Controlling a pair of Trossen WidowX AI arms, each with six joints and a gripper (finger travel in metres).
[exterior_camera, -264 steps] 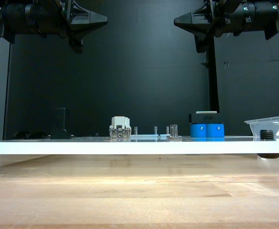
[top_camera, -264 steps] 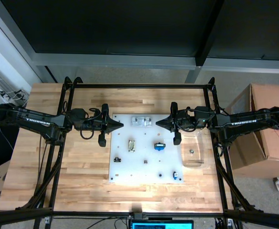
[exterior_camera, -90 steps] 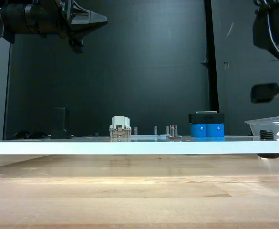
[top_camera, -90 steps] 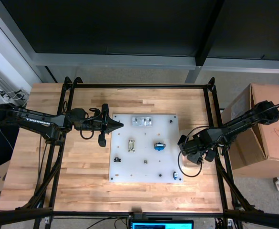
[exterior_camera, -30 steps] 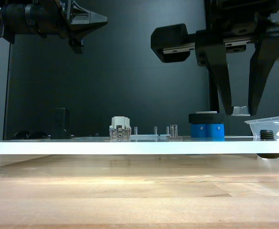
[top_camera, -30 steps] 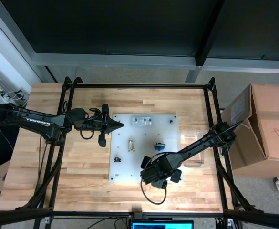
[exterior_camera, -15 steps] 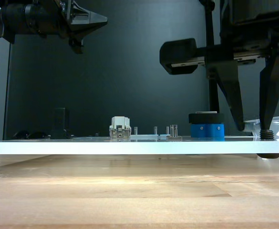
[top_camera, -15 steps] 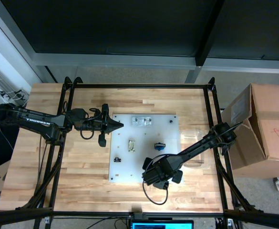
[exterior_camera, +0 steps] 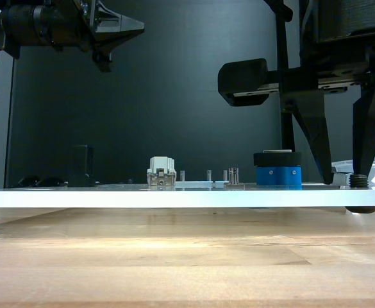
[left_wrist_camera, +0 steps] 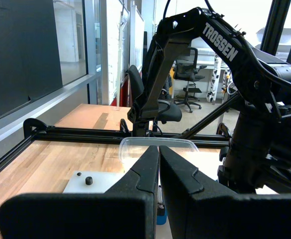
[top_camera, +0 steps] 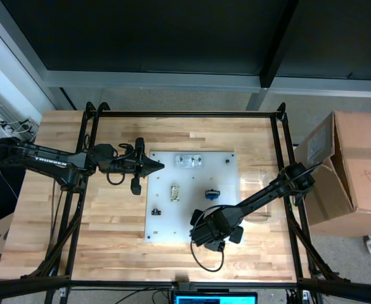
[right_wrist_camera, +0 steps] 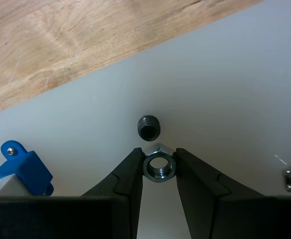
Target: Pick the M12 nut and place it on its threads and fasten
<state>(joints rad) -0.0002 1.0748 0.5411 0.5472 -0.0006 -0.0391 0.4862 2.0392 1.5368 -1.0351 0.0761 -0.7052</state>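
Right hand (right_wrist_camera: pixel 158 153), low over board (right_wrist_camera: pixel 225 89) near right, grasps M12 nut (right_wrist_camera: pixel 158 168) just beside bare stud (right_wrist_camera: pixel 148 128); blue bracket (right_wrist_camera: pixel 26 169) near. Left hand (left_wrist_camera: pixel 158 149) clenched, far left.

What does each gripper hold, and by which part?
Right gripper pinches the nut by opposite sides, beside the stud, not on it. Left gripper, raised at the left, is shut on nothing.

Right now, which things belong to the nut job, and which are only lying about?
Job: silver nut, held in the right claw low over the white board, beside its black stud, not yet on it.
Lying about: left claw, shut, high at the board's far left edge; blue block; clear tray; grey connector.
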